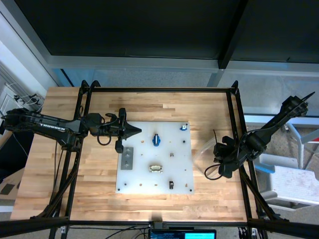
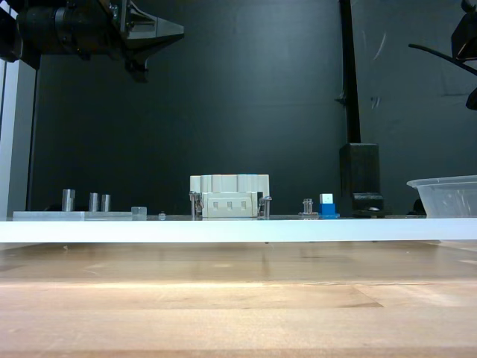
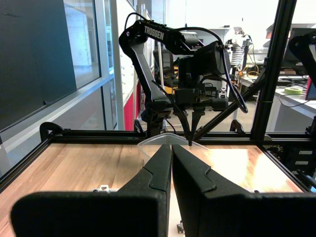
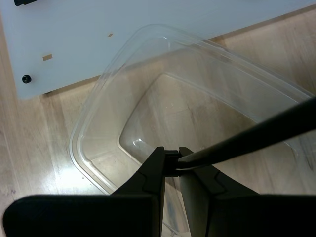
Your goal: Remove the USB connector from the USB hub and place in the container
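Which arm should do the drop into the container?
Right. The right gripper hangs over the container, shut on the USB connector; the left gripper sits shut above the white board's left edge.

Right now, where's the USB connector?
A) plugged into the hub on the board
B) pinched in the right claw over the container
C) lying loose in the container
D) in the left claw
B: the right wrist view shows the right claw shut on the USB connector over the container. The left claw is shut on nothing, raised over the white board.
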Controlling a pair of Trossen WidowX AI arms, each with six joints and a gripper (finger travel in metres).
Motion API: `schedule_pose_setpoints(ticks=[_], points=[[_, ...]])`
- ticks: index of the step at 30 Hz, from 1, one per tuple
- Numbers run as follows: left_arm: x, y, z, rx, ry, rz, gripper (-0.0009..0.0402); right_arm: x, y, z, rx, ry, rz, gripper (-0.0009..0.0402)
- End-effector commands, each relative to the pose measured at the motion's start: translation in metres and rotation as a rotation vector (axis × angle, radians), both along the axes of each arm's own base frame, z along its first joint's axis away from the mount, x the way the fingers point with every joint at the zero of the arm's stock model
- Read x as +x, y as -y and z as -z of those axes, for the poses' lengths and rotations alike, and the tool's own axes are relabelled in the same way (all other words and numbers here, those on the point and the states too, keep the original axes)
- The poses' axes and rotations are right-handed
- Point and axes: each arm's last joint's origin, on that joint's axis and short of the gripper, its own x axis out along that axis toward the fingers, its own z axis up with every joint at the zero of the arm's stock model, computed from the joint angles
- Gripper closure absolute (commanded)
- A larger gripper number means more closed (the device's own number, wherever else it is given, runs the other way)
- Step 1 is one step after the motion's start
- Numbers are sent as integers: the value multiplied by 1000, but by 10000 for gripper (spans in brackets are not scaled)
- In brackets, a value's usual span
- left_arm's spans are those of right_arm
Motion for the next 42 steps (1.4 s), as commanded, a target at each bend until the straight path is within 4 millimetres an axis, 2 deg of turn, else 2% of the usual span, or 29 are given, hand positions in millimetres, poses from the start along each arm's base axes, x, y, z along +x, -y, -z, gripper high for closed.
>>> schedule_pose_setpoints(ticks=[1,9,19,25,42], points=[[0,0,0,0,0,0,392,0,0,0,3,-1,5,393],[0,0,0,0,0,0,392,0,0,0,7,-3,10,385],[0,0,0,0,0,0,392,0,0,0,12,-3,20,296],[0,0,0,0,0,0,392,0,0,0,12,-3,20,262],[0,0,0,0,0,0,392,0,0,0,12,-3,20,251]])
